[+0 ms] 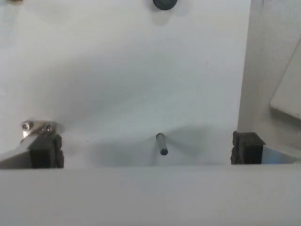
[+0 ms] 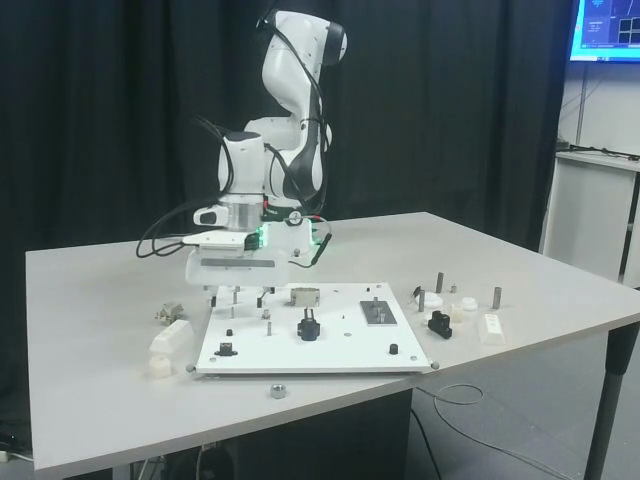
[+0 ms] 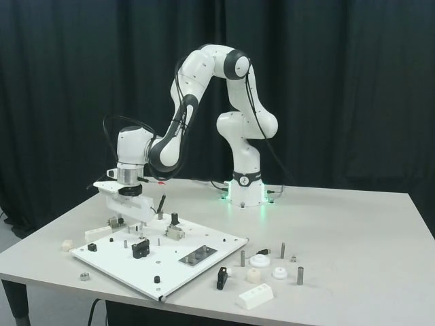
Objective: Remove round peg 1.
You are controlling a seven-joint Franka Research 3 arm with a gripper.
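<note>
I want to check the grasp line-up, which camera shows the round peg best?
The wrist view: the round peg stands centred between the open gripper fingers. In both room views the gripper mostly hides it.

The arm [image 3: 204, 88] has glossy white rounded link shells with black joint seams. Black cables [image 3: 178, 81] run along the upper links and loop at the wrist. The base [image 3: 246, 190] shows a green light ring. The tool [image 1: 146, 149] has a white body, black finger pads [image 1: 46, 150] and a bright metal screw [image 1: 25, 125].
</note>
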